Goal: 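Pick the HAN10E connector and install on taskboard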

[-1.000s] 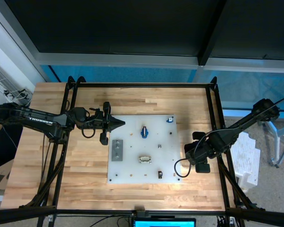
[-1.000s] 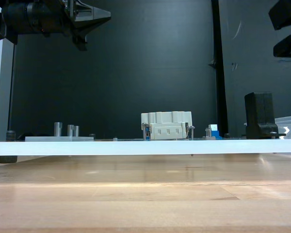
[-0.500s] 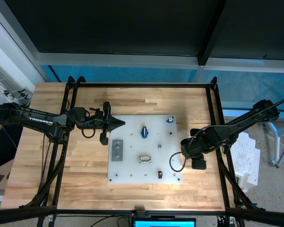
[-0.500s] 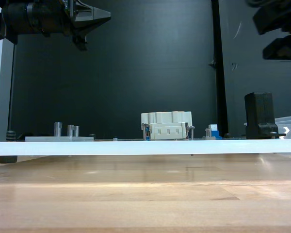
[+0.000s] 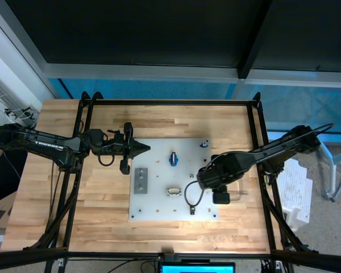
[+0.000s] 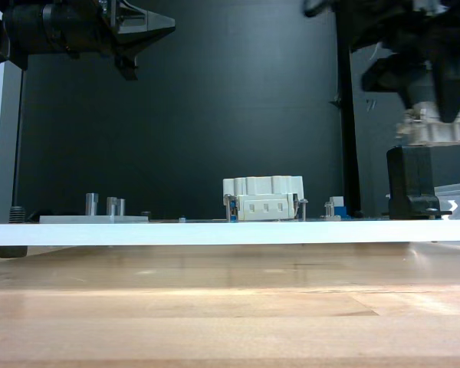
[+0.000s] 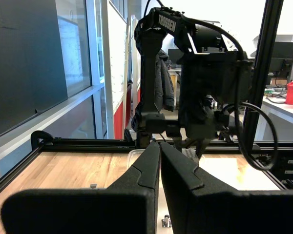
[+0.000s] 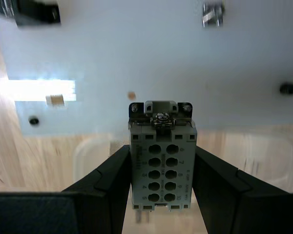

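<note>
Change: right gripper (image 8: 162, 146) has swung inward from beyond the taskboard's (image 5: 159, 206) right edge and now hangs over its right part.
Meaning: carry probably near its end; lowering and seating remain.
Grasp: black fingers clenched on the long sides of the HAN10E connector (image 8: 162, 168), held clear above the board.
Connector: pale grey-beige moulded block, ten round sockets, metal screw bracket.
Parked: left gripper (image 5: 148, 148) unmoved over the far-left corner, fingers pressed together, empty.
Base: matte white plate on planked wooden worktop (image 5: 85, 210).

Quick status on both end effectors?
Left end effector: shut, empty, over the taskboard's far-left corner.
Right end effector: shut on the HAN10E connector, above the taskboard's right side.
</note>
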